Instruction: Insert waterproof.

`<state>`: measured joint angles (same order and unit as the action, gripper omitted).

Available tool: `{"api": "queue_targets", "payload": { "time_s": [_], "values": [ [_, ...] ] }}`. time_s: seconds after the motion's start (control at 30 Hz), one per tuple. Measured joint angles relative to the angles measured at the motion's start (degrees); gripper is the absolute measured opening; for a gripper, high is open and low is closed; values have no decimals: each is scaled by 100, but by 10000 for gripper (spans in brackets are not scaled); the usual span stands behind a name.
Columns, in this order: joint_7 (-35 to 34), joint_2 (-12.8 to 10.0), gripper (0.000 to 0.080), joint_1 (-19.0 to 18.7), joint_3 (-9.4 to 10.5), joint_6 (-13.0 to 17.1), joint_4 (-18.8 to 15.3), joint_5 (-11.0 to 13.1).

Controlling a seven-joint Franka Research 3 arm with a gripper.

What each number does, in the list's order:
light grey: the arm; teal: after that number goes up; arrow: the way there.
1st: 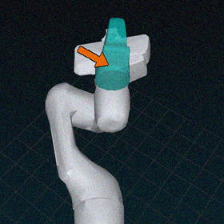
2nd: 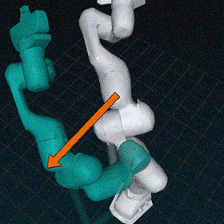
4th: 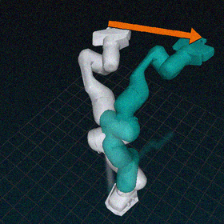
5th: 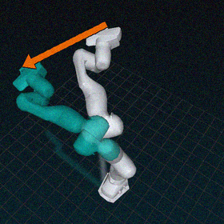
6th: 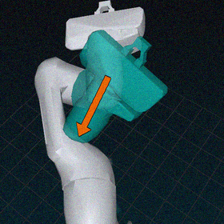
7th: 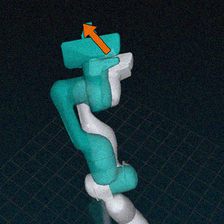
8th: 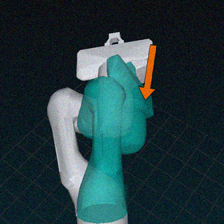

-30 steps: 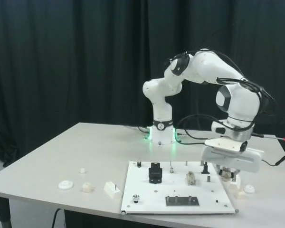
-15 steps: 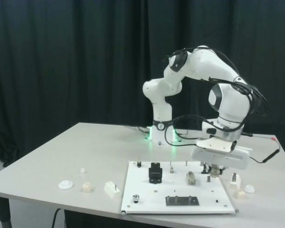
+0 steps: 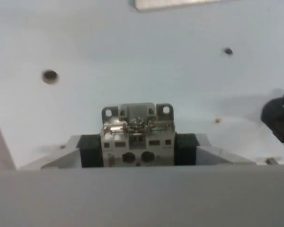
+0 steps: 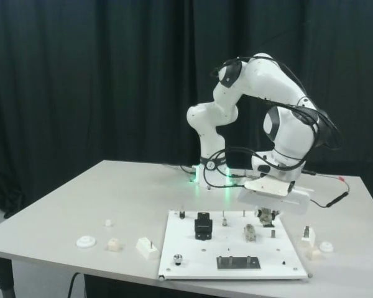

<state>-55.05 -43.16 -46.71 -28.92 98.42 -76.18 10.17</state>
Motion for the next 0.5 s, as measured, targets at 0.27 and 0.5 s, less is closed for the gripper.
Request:
{"api": "queue_targets", "payload": {
  "time_s": [0.27,0.5],
  "values": [
    [314,301,322,-6,2,96,-532,-134],
    [441,604,322,-32,26,473,-1118,-161]
  ]
}}
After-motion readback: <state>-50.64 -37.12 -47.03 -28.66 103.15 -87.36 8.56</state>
